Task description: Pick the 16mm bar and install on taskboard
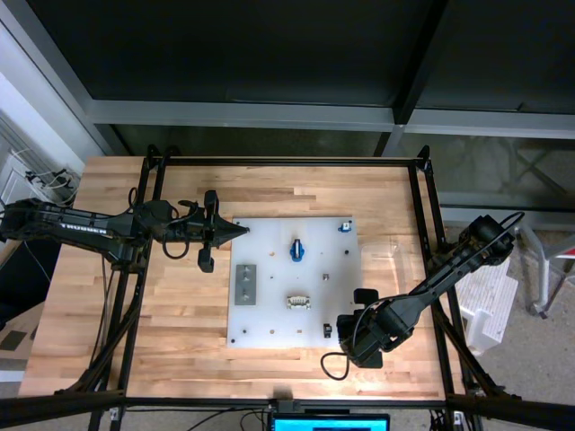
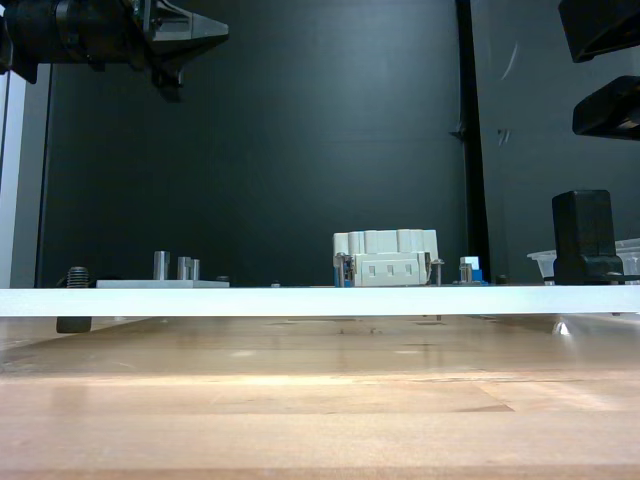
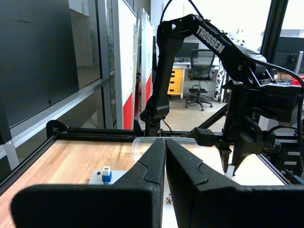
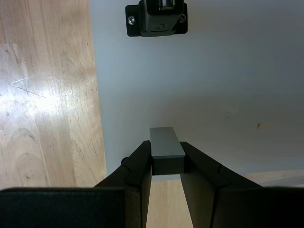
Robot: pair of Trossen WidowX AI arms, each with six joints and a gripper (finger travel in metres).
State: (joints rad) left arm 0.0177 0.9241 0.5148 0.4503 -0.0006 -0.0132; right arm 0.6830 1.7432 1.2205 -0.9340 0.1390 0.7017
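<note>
At board [image 4: 228, 71] 5 o'clock right pincer [image 4: 166, 153] clamps bar [image 4: 166, 141], probably for transport; left pincer [image 3: 165, 145] closed at 10 o'clock.

Fixtures and surroundings on a wooden counter [image 1: 180, 332].

A grey block [image 1: 246, 285] carrying short metal pegs [image 2: 175, 266] sits near the left edge of the white board [image 1: 269, 319]. A blue knob [image 1: 297, 250] stands toward the board's far side and a white connector [image 1: 299, 302] nearer its middle. A small black socket [image 4: 156, 18] is by the near right corner and a small blue part [image 1: 344, 227] at the far right corner. A black frame [image 1: 287, 162] rims the counter. A clear tray [image 3: 161, 141] lies on the counter to the board's right. A lit screen [image 1: 330, 422] shows at the near edge.
</note>
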